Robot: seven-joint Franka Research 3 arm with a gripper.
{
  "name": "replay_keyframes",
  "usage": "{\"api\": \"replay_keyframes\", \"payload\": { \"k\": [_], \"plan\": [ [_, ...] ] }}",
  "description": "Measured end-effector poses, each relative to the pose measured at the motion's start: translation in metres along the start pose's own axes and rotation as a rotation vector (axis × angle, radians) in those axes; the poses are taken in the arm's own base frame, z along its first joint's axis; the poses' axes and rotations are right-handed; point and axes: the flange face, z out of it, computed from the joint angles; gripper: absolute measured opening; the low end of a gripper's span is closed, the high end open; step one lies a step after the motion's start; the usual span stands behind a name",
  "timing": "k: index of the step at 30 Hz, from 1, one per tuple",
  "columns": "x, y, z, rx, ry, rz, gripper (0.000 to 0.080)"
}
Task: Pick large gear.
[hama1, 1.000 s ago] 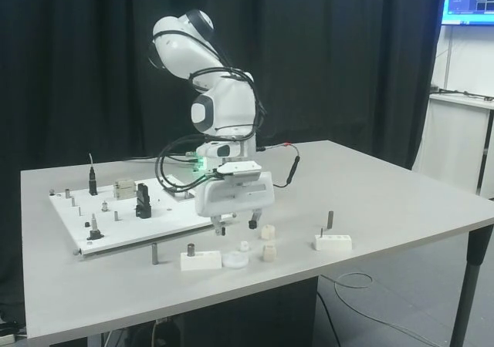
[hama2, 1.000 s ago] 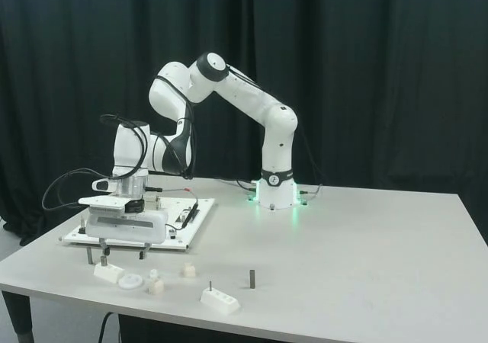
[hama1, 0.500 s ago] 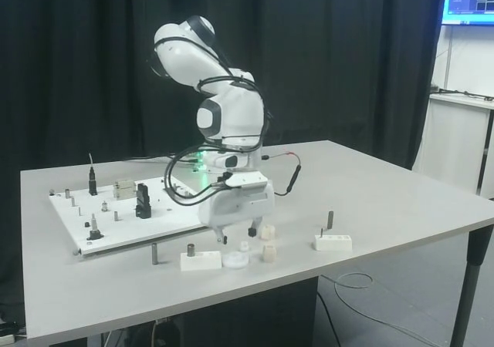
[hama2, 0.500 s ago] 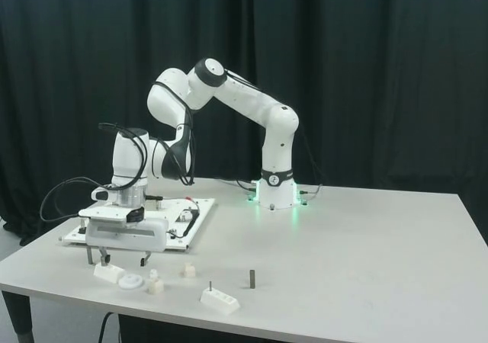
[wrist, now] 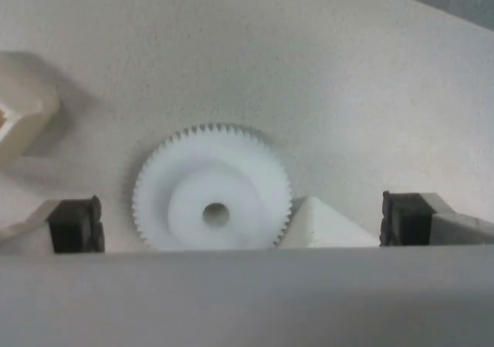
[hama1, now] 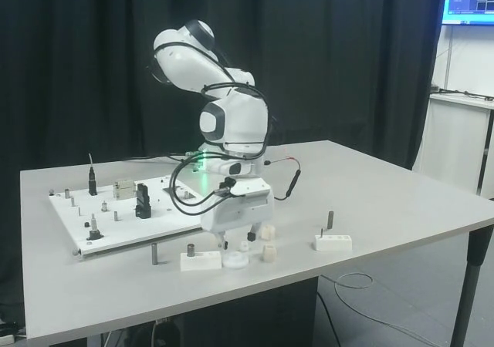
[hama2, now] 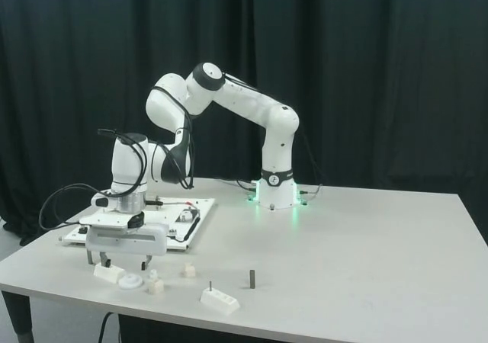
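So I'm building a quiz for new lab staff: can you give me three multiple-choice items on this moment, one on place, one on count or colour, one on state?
1. Where does the large gear lie?
A. on the grey table
B. on the white board
C. lifted in the hand

2. What colour is the large gear?
A. black
B. white
C. green

3. How do the fingers of the hand stand?
A. shut on the gear
B. shut on nothing
C. open, one on each side of the gear

Answers: 1 A, the wrist view shows it flat on the table; 2 B, it is white; 3 C, both fingers stand apart from its teeth.
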Motion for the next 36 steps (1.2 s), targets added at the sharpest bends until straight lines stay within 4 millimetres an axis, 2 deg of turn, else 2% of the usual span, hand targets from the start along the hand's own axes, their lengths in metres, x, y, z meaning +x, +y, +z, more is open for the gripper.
{"api": "replay_keyframes", "payload": {
  "k": [36],
  "plan": [
    [0.003, -0.008, 0.029, -0.042, -0.068, -0.134, 0.08]
  ]
}}
